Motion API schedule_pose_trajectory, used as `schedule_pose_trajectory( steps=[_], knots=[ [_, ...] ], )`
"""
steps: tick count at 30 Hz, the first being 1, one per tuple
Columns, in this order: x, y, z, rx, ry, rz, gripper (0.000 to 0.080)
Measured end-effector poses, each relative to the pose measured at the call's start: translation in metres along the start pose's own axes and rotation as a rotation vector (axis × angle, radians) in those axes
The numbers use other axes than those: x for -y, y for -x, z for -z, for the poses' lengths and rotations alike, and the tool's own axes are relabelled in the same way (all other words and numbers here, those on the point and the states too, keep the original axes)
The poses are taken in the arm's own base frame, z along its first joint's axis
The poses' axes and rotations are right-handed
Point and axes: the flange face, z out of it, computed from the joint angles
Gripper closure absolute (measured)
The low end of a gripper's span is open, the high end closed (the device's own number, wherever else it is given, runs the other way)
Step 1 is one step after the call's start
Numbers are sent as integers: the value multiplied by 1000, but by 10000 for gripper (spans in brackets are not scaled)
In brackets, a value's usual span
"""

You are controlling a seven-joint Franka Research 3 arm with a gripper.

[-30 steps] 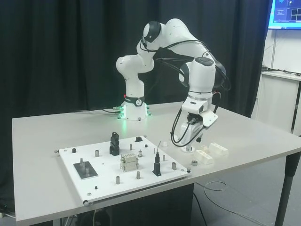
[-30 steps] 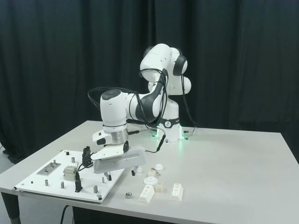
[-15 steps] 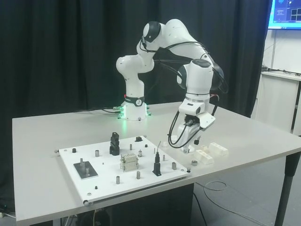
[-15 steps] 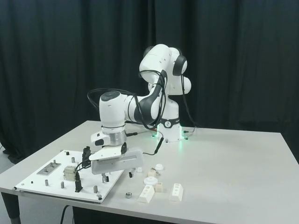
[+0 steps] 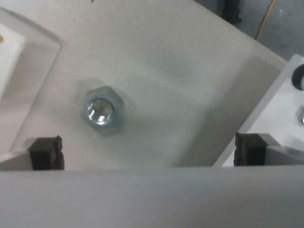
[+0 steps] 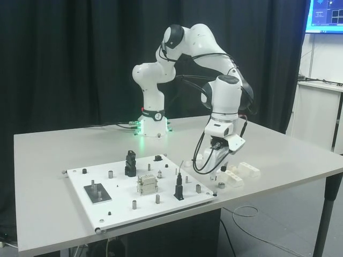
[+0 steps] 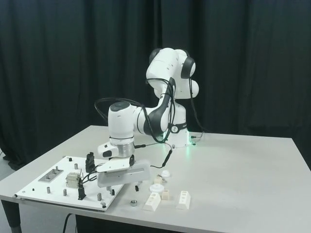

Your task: Pick bolt 4.

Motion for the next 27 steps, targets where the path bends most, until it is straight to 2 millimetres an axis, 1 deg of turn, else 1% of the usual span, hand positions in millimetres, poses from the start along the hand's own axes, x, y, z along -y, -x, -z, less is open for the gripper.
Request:
schedule_pose_trajectory(
  steps=[13, 27],
  knots=[
    [4, 5, -11, -10, 11, 15, 3],
    [11, 13, -28, -25, 7, 14, 3]
  ],
)
